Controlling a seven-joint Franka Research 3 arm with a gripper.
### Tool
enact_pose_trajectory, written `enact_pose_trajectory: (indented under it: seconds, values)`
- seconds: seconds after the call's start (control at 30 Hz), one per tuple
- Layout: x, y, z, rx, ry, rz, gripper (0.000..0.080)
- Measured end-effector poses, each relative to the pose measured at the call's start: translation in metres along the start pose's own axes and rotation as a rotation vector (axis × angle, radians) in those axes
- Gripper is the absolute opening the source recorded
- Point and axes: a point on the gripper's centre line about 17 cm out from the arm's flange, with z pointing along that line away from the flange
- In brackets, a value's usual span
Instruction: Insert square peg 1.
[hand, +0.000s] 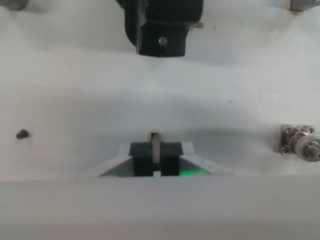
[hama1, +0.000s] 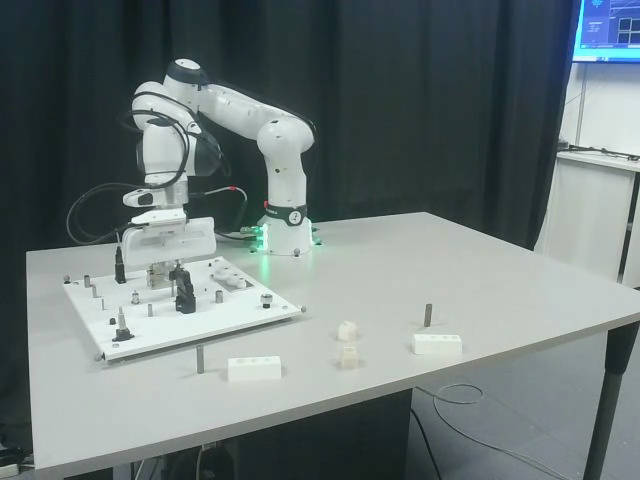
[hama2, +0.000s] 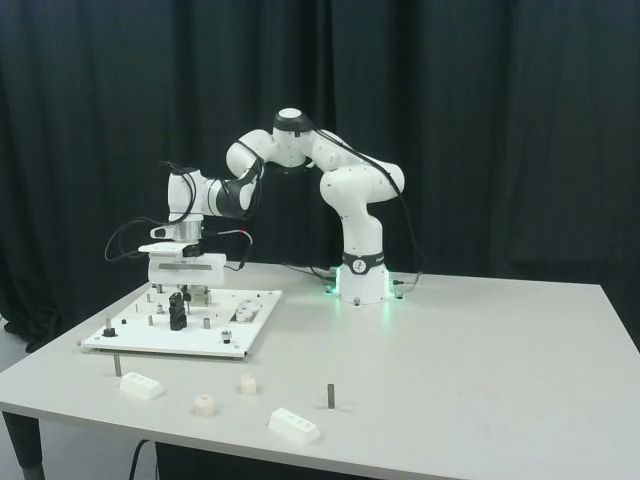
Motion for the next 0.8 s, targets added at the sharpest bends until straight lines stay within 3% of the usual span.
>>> enact_pose_trajectory:
  seconds: [0.8]
  values:
    - [-0.0018, -0.0007, 0.0021, 0.004, -0.003, 0.002, 0.0026]
